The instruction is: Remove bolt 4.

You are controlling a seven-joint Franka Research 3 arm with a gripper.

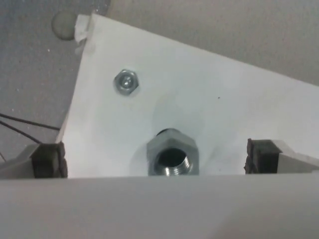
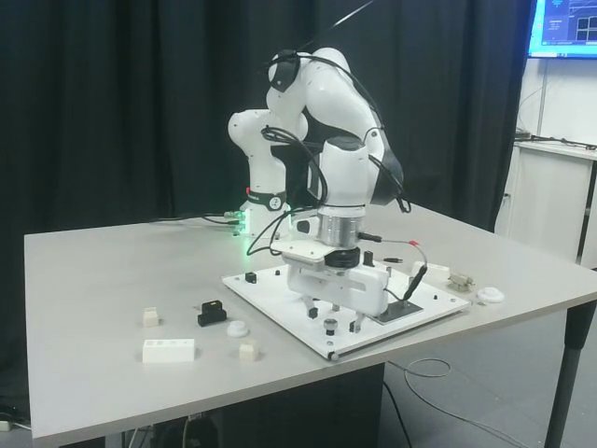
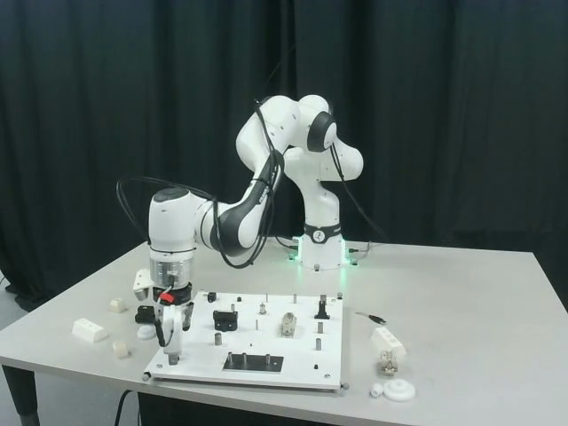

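A grey hex-headed bolt with a hollow threaded top (image 1: 173,157) stands upright on the white board (image 1: 209,99), near one of its corners. My gripper (image 1: 154,158) is open and straddles it. The black fingertips (image 1: 48,160) sit wide on either side and touch nothing. A smaller hex bolt (image 1: 126,82) lies flush in the board closer to the corner. In the first room view the gripper (image 2: 332,319) hangs low over the board's front corner, around the bolt (image 2: 330,327). The second room view shows the gripper (image 3: 174,351) at the board's (image 3: 266,346) near left corner.
Several pegs and a black plate (image 2: 401,313) stand elsewhere on the board. Loose on the grey table are a white block (image 2: 169,351), small white pieces (image 2: 247,352), a black clip (image 2: 213,313) and a white disc (image 2: 491,295). Cables (image 2: 410,247) trail from the wrist.
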